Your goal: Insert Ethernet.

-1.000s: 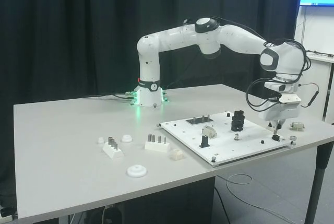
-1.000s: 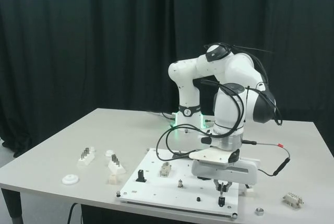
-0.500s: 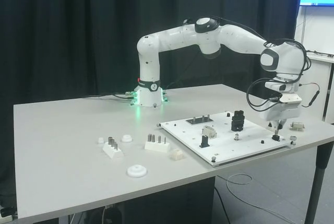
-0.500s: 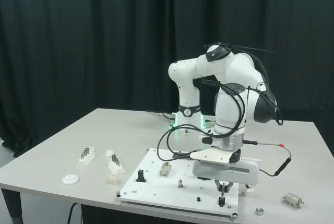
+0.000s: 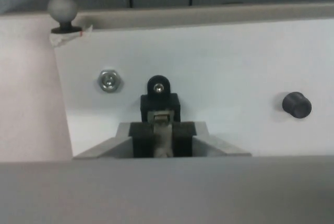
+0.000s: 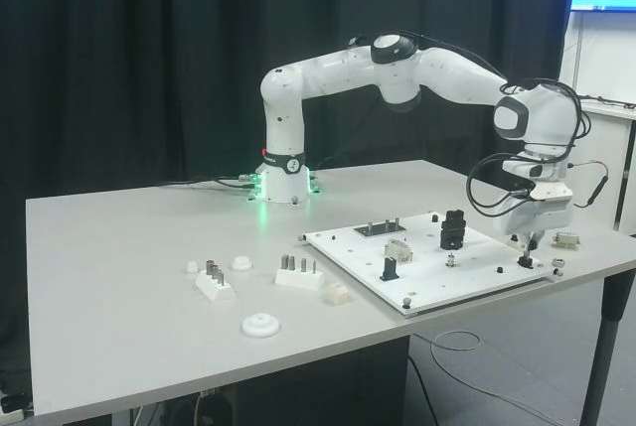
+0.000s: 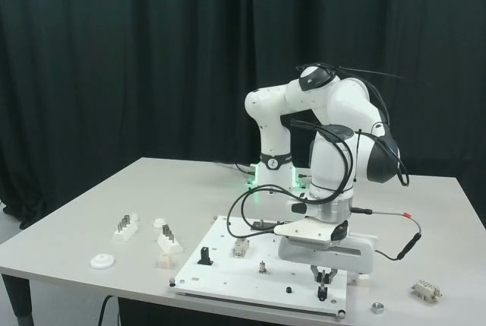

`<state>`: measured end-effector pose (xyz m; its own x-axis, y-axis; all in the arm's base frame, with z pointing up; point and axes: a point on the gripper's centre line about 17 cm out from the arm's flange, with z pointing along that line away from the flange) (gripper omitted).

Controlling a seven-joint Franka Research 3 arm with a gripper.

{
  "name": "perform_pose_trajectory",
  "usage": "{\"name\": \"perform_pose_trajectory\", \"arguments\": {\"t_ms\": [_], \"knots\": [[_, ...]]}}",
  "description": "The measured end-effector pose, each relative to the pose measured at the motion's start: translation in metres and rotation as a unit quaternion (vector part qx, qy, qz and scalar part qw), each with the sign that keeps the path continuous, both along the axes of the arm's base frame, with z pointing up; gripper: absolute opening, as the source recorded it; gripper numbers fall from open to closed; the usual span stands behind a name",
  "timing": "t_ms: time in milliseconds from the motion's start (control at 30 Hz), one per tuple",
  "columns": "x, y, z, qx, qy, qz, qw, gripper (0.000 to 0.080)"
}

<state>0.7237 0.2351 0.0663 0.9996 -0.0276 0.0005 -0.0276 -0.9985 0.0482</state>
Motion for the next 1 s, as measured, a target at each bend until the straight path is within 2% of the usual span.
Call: {"name": "perform_pose_trajectory", "arguments": {"t_ms": [1000], "knots": [[-0.0004, -0.0003, -0.0011, 0.0, 0.0, 0.002, 1.0, 0.0071]]}}
